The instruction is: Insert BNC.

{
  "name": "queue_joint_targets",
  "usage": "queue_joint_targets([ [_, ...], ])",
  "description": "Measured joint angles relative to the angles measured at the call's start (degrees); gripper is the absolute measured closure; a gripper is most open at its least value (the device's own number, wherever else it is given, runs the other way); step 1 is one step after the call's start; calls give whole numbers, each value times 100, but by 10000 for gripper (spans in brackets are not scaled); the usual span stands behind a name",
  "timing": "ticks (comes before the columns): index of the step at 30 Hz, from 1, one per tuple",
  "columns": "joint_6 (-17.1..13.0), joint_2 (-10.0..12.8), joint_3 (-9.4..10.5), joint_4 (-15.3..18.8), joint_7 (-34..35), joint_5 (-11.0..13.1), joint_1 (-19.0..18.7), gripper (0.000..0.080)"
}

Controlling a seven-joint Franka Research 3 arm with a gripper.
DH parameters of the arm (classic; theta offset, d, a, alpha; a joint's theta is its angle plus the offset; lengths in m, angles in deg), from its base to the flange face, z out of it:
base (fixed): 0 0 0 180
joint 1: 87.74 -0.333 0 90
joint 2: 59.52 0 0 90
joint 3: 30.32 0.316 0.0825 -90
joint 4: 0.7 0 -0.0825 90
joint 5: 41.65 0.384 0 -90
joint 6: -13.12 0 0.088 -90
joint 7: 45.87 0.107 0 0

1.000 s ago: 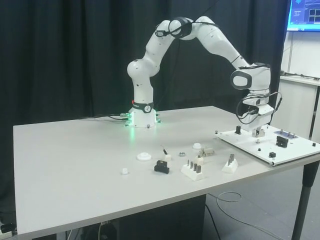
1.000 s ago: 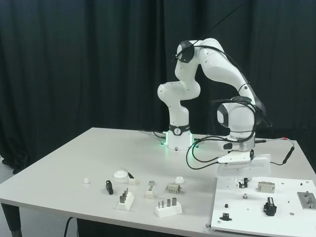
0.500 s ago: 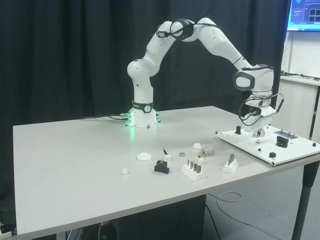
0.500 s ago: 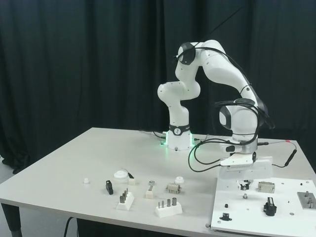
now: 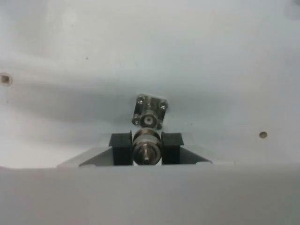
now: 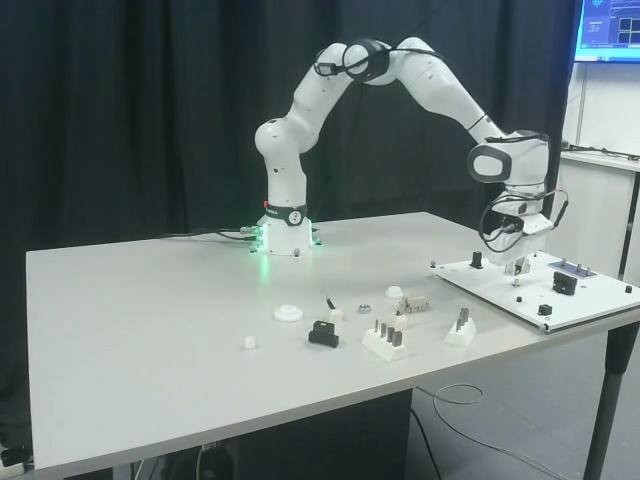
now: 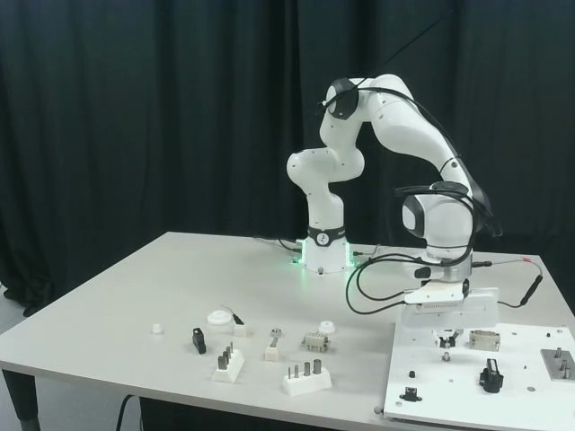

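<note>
Jaws pinching the BNC plug (image 5: 146, 148) above the white board (image 7: 503, 395).

The gripper (image 5: 146, 152) holds the plug between its two black fingers (image 5: 121, 149), nose pointing down. The BNC socket (image 5: 149, 113), a square four-screw flange, sits on the board just beside the plug tip; whether they touch cannot be told. Beyond the board, loose fixtures such as the pin block (image 7: 306, 378) lie on the grey worktop (image 6: 140, 310), with the arm base (image 6: 285, 232) well apart.

no readable text, labels or numbers

White arm (image 7: 395, 117), grey table (image 6: 140, 310), white board (image 7: 476, 377), black curtain (image 7: 135, 117), green base light (image 6: 262, 236)
</note>
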Motion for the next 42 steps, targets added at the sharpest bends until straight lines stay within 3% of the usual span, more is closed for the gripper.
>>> queue_joint_targets([
  [30, 6, 164, -50, -136, 81, -5, -117, 675],
  [42, 78, 193, -114, -190, 84, -152, -129, 675],
])
